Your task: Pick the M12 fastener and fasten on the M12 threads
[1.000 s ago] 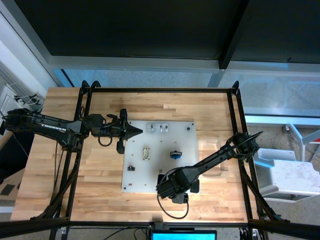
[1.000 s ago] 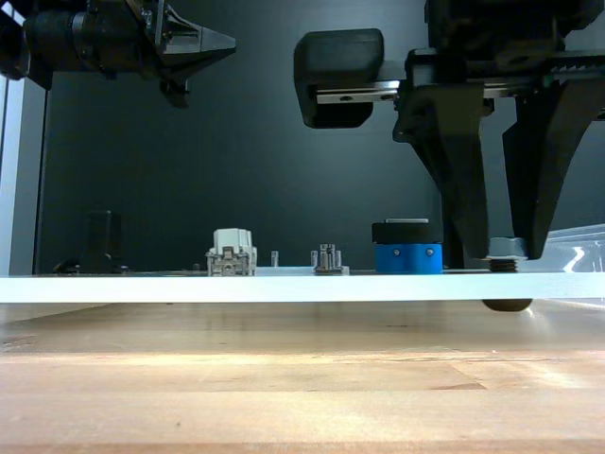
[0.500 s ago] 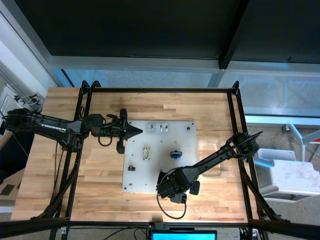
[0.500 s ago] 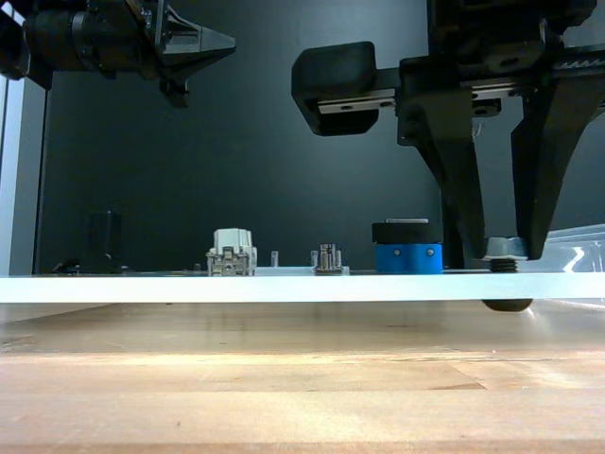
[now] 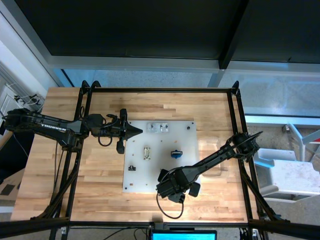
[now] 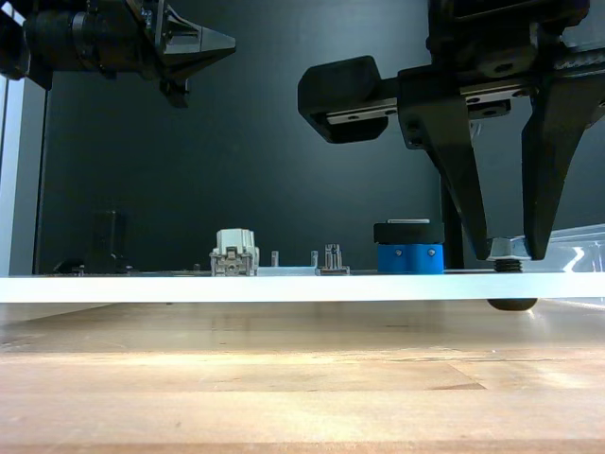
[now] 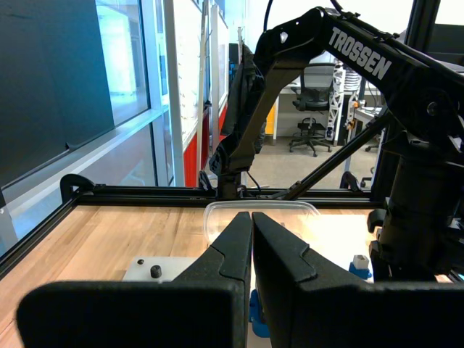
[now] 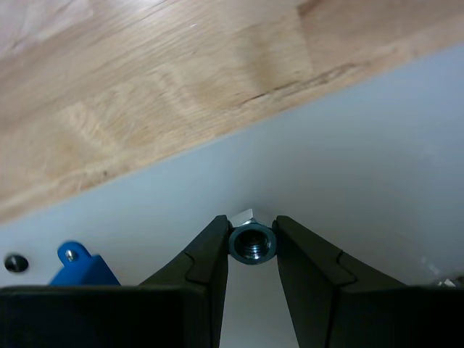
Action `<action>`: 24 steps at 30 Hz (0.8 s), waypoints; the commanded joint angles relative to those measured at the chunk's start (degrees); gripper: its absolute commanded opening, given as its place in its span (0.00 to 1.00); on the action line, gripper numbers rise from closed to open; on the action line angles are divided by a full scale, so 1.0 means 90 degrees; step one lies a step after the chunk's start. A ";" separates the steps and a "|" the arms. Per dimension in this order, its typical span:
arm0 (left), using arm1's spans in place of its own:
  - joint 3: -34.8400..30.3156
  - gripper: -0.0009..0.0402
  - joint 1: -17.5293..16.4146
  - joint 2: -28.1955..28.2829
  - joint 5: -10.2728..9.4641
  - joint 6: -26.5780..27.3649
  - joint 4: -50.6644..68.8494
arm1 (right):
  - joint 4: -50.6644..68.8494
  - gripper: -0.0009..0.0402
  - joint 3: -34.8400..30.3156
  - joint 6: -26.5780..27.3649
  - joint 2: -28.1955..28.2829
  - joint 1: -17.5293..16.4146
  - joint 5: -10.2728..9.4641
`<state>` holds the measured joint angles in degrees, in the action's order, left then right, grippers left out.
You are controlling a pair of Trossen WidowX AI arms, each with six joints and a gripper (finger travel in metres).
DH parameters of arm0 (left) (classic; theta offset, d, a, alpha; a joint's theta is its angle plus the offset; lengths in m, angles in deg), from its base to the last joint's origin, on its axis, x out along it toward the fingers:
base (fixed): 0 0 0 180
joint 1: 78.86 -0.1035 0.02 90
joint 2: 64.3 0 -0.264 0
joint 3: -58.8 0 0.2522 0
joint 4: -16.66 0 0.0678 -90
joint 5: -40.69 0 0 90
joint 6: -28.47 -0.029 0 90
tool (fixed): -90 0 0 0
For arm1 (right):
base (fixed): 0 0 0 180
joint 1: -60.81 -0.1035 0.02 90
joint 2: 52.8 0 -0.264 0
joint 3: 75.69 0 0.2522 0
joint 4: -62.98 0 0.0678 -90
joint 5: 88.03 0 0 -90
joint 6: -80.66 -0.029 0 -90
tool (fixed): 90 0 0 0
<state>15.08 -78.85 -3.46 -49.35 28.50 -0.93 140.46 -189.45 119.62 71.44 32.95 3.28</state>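
The M12 fastener [image 6: 509, 247], a small silver nut, sits on top of the black ribbed stud [image 6: 511, 267] at the white board's [image 5: 150, 175] near right edge, with ribs showing below it. My right gripper [image 6: 509, 253] points straight down and is shut on the nut [image 8: 252, 243], one fingertip on each side. From above, the right gripper [image 5: 170, 189] covers nut and stud. My left gripper [image 5: 138, 131] hangs high over the board's far left edge, fingers shut with nothing between them [image 7: 251, 221].
A blue connector [image 5: 175, 154] stands mid-board, just behind the right gripper [image 6: 409, 257]. A grey connector [image 5: 146, 153] and small posts are farther left. A clear tray [image 5: 212, 157] lies on the wooden table right of the board.
The right wrist has turned about its vertical axis while staying over the stud; its black side block swung round. The nut stays between the fingers. The left arm has not moved.
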 commanded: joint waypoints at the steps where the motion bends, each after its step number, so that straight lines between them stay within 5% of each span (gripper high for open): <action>1: 0.0000 0.02 0.0000 0.0002 0.0000 0.0000 0.0000 | 0.0000 0.09 0.0007 -0.0602 0.0015 0.0002 -0.0002; 14: 0.0000 0.02 -0.0002 0.0002 0.0000 0.0000 0.0000 | 0.0007 0.09 0.0012 -0.4002 0.0015 0.0044 0.0005; 24: 0.0000 0.02 -0.0002 0.0002 0.0000 0.0000 0.0000 | -0.0019 0.09 0.0012 -0.6074 0.0015 0.0102 0.0017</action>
<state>15.08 -78.85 -3.46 -49.35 28.50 -0.93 140.46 -189.34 67.33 71.47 33.76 3.01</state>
